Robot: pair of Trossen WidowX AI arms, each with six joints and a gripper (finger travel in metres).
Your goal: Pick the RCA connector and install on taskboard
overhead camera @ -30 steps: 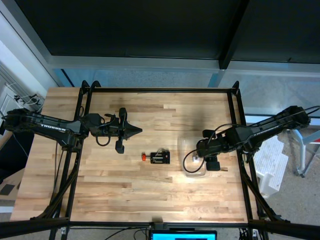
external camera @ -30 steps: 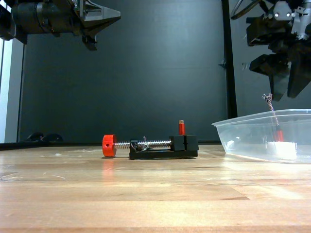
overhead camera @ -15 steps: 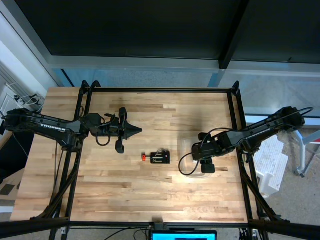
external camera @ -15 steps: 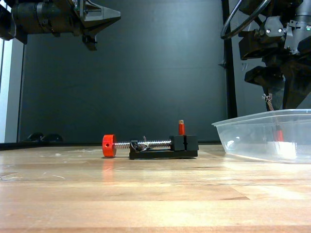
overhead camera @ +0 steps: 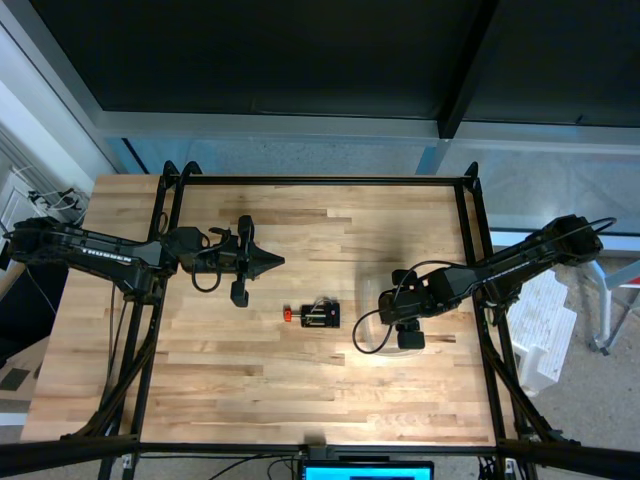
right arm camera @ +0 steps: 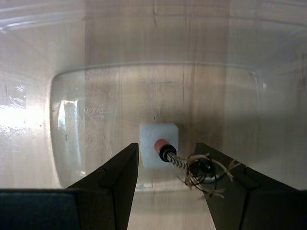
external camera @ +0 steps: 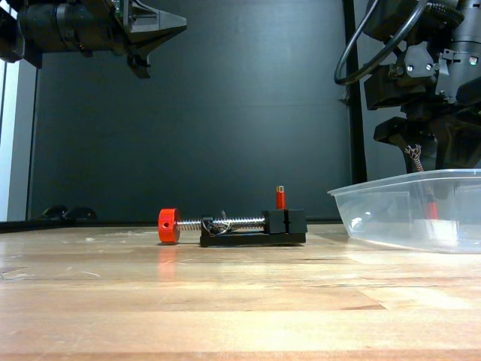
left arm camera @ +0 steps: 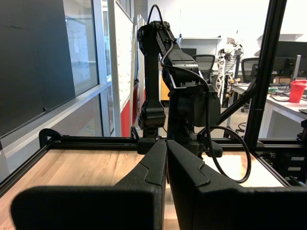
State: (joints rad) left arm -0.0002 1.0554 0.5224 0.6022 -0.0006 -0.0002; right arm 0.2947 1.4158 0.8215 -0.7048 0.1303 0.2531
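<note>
Right end effector (right arm camera: 167,148) is hanging over the clear tray (external camera: 376,204) at right of the high view, jaws standing open either side of the RCA connector (right arm camera: 165,150), not touching it. Connector is standing tilted in a white foam block (right arm camera: 149,139) inside the tray. Taskboard (overhead camera: 322,316) is lying at centre of the worktop (overhead camera: 250,380), apart from the tray. Left end effector (overhead camera: 278,261) is hovering left of centre, fingers closed on nothing
</note>
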